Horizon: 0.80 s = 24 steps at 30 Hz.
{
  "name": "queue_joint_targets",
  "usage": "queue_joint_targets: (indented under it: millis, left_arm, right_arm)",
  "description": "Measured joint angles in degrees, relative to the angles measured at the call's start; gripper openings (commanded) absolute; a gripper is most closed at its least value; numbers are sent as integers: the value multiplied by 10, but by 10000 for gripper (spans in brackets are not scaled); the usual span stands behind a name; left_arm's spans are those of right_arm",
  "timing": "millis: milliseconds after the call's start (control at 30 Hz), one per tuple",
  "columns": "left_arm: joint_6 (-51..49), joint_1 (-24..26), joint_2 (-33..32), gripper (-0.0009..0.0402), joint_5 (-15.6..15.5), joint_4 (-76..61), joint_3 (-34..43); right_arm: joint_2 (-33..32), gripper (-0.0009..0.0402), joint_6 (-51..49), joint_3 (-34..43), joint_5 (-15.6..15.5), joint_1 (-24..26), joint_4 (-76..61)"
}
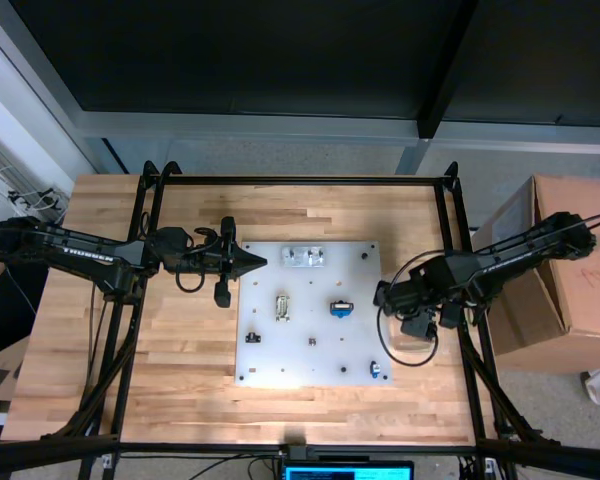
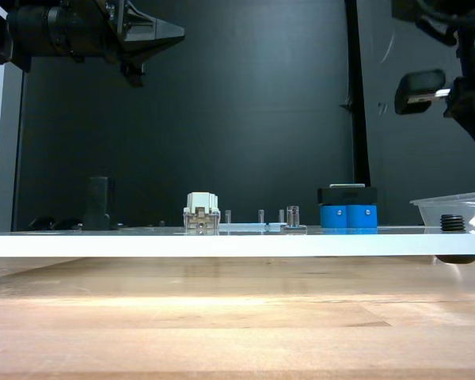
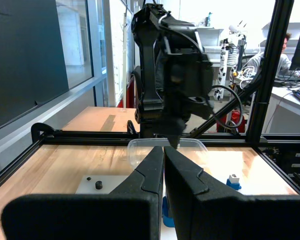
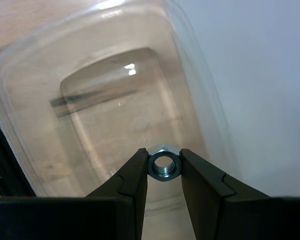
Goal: Pick the M12 nut and place it on its threads and fasten
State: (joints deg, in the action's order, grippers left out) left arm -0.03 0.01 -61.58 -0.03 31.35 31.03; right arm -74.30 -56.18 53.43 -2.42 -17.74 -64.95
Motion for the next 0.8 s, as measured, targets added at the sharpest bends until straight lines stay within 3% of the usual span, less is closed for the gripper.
queue_joint_targets:
  millis: [233, 333, 600, 800]
  left_arm:
    - [0, 0, 0, 0, 0, 0, 0]
    - [0, 0, 0, 0, 0, 0, 0]
    - [0, 0, 0, 0, 0, 0, 0]
    - [0, 0, 0, 0, 0, 0, 0]
  right_arm:
    - [-85, 9, -61, 79, 2, -51, -7]
    - [-132, 9, -69, 133, 20, -66, -15]
    - [-269, 9, -105, 285, 31, -78, -39]
    - [-339, 9, -133, 355, 29, -87, -39]
